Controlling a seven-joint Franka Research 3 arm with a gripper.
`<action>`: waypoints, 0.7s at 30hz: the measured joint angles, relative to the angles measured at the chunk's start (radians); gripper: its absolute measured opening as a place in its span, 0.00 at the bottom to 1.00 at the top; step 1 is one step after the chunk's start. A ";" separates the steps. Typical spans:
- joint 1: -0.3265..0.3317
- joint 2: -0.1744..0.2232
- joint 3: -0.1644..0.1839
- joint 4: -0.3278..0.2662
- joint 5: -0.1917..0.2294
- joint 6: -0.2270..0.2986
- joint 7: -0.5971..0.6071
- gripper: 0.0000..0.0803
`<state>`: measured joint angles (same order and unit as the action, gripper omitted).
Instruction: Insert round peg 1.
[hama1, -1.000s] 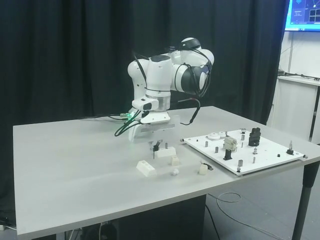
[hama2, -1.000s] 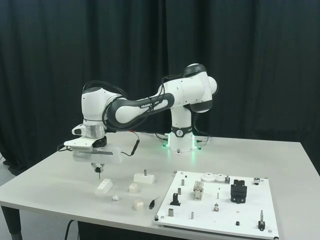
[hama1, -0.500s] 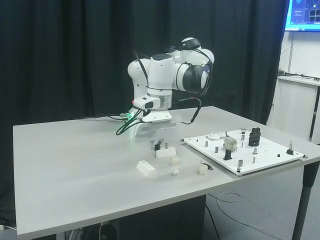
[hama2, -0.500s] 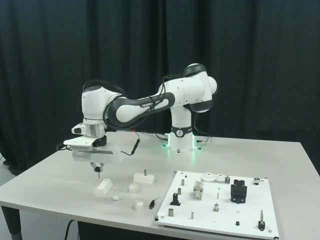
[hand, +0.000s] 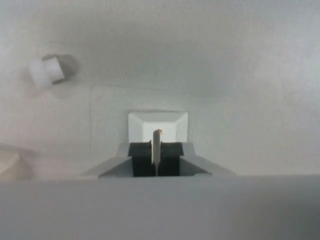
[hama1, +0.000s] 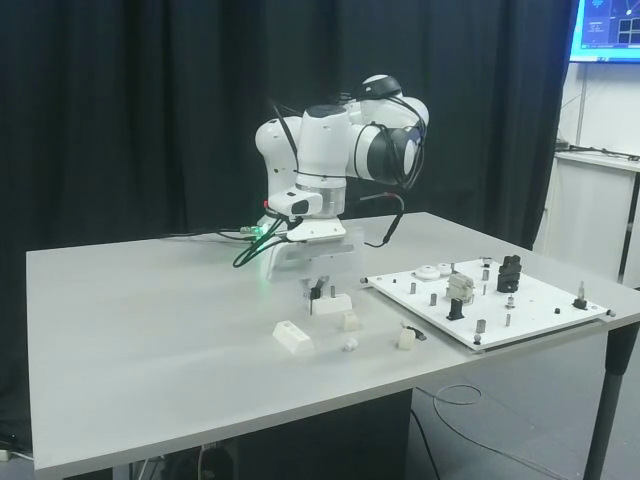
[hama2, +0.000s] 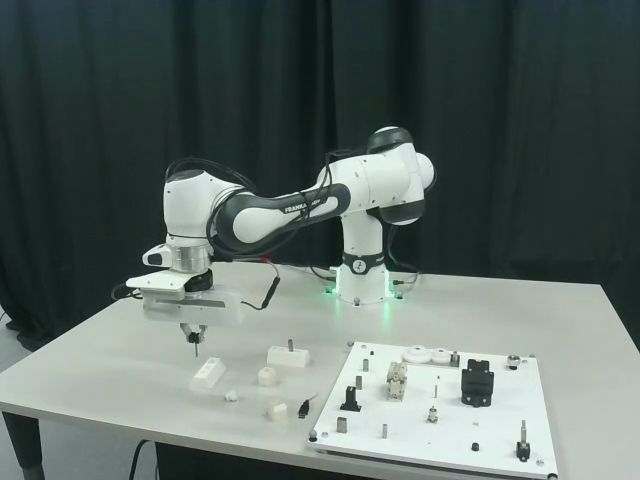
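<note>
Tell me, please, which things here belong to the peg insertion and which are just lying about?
In the job:
- thin round peg, gripped in the black-fingered hand
- flat white board of fittings, probably where the peg goes

Lying about:
- long white block beneath the hand
- small white cubes
- white block with a post

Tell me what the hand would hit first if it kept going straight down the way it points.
Probably the white block: in the wrist view it sits directly beneath the thin peg held in the hand. The peg tip would touch first, though height above it is unclear.
</note>
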<state>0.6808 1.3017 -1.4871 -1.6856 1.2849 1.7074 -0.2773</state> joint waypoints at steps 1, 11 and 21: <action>0.000 0.000 0.000 0.000 0.000 0.000 0.000 0.04; 0.000 0.000 0.000 0.001 0.001 0.001 0.000 0.04; 0.000 0.000 0.000 0.006 0.015 0.001 0.014 0.04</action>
<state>0.6807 1.3017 -1.4871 -1.6798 1.3002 1.7083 -0.2633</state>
